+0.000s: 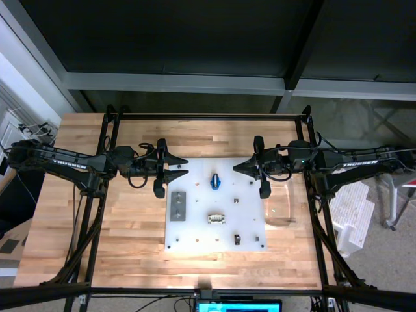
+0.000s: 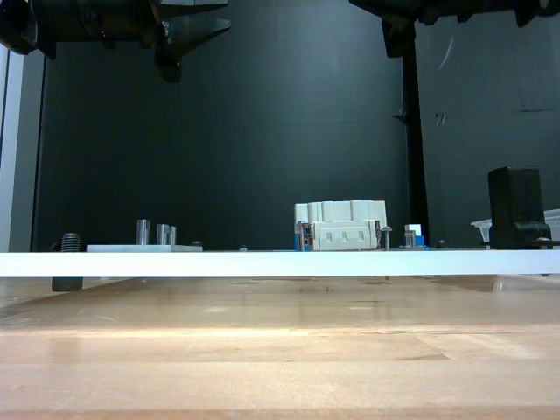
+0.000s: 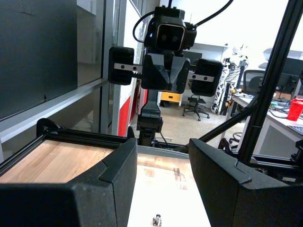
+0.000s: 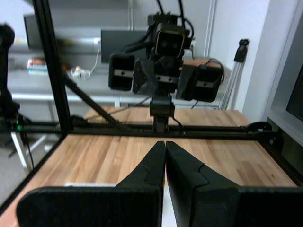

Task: Pick the 16mm bar and install on taskboard

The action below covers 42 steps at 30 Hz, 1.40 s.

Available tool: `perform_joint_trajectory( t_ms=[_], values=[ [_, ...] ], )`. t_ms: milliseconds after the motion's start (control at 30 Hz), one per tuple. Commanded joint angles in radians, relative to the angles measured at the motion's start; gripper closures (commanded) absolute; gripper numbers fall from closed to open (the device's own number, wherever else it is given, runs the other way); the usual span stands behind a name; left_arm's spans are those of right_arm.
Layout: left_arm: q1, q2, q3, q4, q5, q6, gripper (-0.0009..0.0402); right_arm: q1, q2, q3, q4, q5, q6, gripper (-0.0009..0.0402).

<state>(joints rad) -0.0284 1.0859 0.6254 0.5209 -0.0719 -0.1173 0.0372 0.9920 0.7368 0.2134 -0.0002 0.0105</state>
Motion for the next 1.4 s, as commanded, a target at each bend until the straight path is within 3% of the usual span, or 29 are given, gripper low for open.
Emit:
perform_joint_trajectory(
  t_ms=[33, 367, 1400],
  values=[
    [0.001, 0.000, 0.000, 0.000, 0.000, 0.000, 0.0246, -0.008, -0.002, -0.046, 0.085, 0.013, 0.028, 0.0394],
    [0.001, 0.000, 0.000, 0.000, 0.000, 0.000, 0.0246, -0.027, -0.004, -0.146, 0.243, 0.022, 0.067, 0.0394],
    [0.001, 0.000, 0.000, 0.000, 0.000, 0.000, 0.0246, -0.026, -0.003, -0.159, 0.253, 0.026, 0.060, 0.0393]
  ],
)
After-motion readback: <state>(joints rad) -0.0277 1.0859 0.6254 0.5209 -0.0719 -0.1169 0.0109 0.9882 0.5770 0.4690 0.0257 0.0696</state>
